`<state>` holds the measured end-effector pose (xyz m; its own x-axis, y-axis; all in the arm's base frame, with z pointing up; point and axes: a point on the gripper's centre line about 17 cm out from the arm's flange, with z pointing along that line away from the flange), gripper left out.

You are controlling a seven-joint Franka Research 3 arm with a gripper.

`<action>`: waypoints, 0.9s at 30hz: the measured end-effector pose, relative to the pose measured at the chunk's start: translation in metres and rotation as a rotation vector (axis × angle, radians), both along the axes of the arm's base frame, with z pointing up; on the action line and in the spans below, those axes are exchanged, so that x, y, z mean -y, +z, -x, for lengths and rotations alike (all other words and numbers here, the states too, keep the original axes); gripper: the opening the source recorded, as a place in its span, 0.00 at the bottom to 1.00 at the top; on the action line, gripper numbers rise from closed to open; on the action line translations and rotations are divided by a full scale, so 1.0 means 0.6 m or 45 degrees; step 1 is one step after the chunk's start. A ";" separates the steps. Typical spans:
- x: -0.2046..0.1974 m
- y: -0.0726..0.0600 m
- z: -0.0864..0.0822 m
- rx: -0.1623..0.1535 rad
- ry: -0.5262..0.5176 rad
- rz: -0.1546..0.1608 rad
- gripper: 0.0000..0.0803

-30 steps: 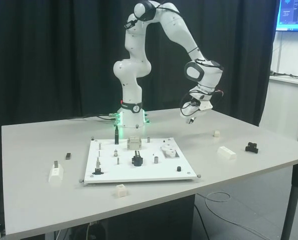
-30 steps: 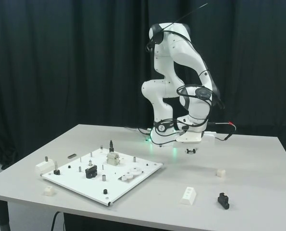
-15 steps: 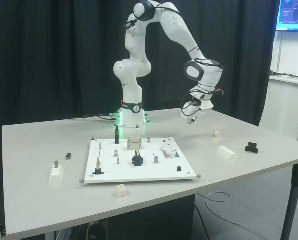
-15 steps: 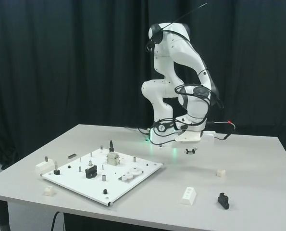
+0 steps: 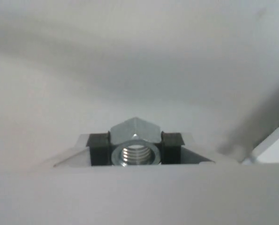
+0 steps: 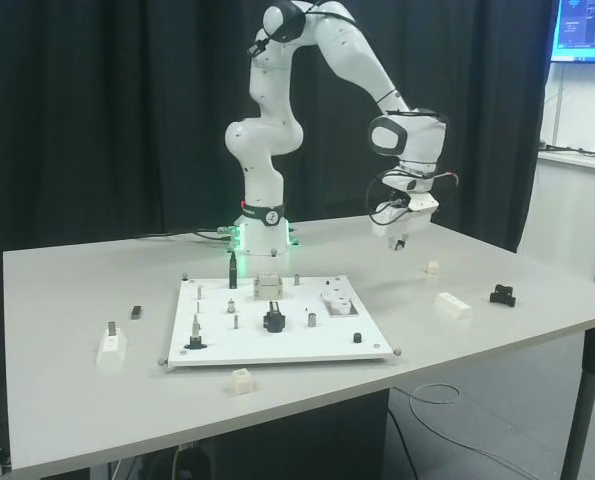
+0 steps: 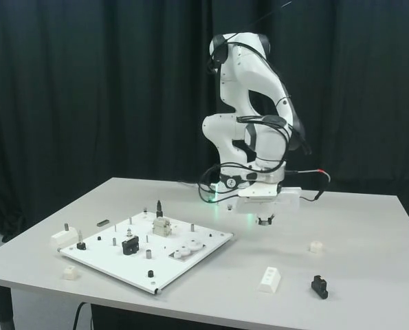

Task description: Place bolt 4.

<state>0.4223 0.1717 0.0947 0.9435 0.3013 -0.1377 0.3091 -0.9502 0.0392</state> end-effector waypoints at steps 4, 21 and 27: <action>0.014 0.002 -0.048 0.050 0.002 -0.025 0.28; 0.059 -0.042 -0.166 0.054 0.013 -0.030 0.28; 0.075 -0.067 -0.182 0.035 0.007 -0.016 0.28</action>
<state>0.5314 0.1270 0.0546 0.9452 0.3082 -0.1076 0.3135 -0.9489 0.0359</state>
